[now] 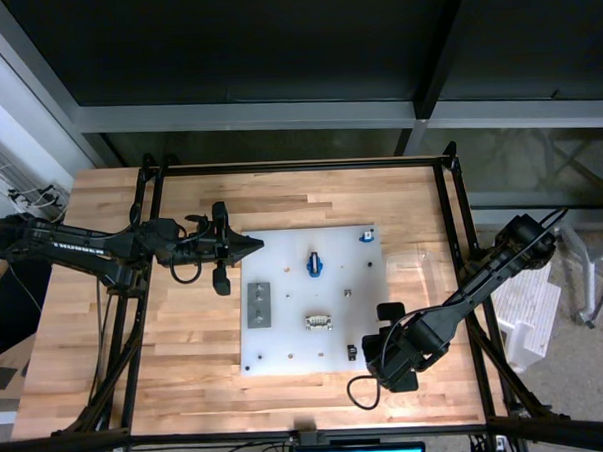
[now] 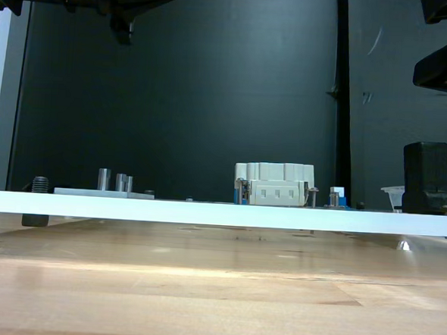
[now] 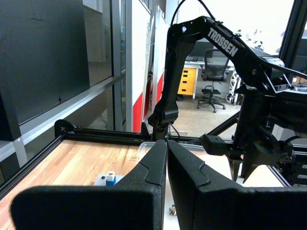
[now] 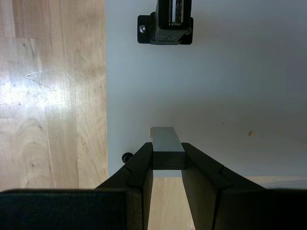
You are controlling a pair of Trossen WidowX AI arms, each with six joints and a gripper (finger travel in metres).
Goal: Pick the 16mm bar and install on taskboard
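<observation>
My right gripper (image 4: 167, 154) clamps the 16mm bar (image 4: 165, 141) over the taskboard (image 4: 230, 86); my left gripper (image 3: 166, 143), pinched together, hovers at its left edge

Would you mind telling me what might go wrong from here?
The right gripper, over the white board's near right corner, pinches the grey metal bar only at its fingertips, so it might slip or tilt. The shut left gripper hovers above the board's far left corner, perhaps crowding any approach there.

two tools are counted: the left tool (image 1: 250, 246) and the right tool (image 4: 167, 152). one 16mm bar (image 4: 164, 139), one taskboard (image 1: 284, 287), one bench (image 1: 186, 341), one beige connector (image 2: 274, 184) and three upright pegs (image 2: 120, 182) are seen.
</observation>
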